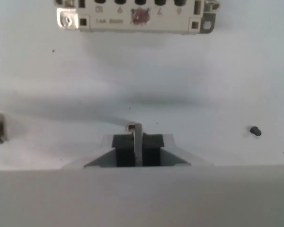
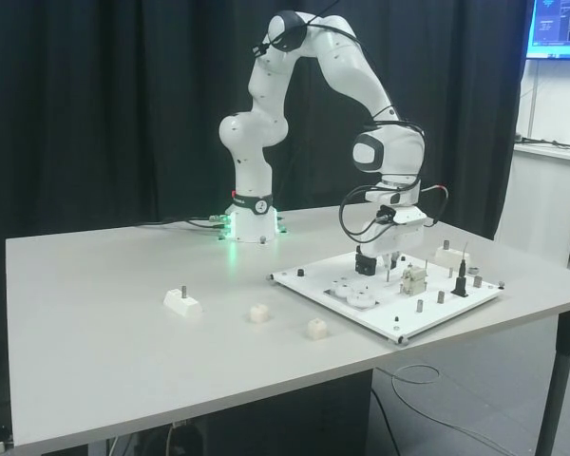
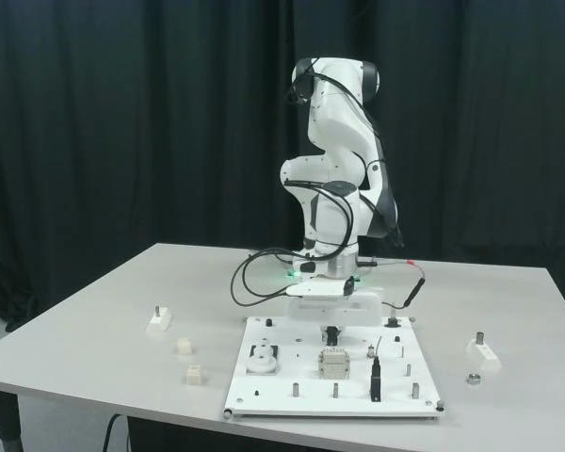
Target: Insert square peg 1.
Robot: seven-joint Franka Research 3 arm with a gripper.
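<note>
My gripper (image 1: 136,150) hangs just above the white task board (image 1: 217,94), and its black fingers are shut on a thin grey square peg (image 1: 137,139) that stands upright between them. In the first room view the gripper (image 2: 374,263) is over the middle of the board (image 2: 309,282), next to a small white connector block (image 2: 414,280). In the second room view the gripper (image 3: 331,335) sits right behind that block (image 3: 332,363) on the board (image 3: 264,400). In the wrist view the block (image 1: 132,20) lies ahead of the peg. The peg's lower tip is hidden.
On the board stand a round white gear (image 3: 262,359), several short pegs and a black upright piece (image 3: 377,378); a small black screw (image 1: 255,131) lies there too. Three white blocks (image 2: 182,302) (image 2: 257,313) (image 2: 315,328) lie on the table. A further block (image 3: 481,349) lies on the board's other side.
</note>
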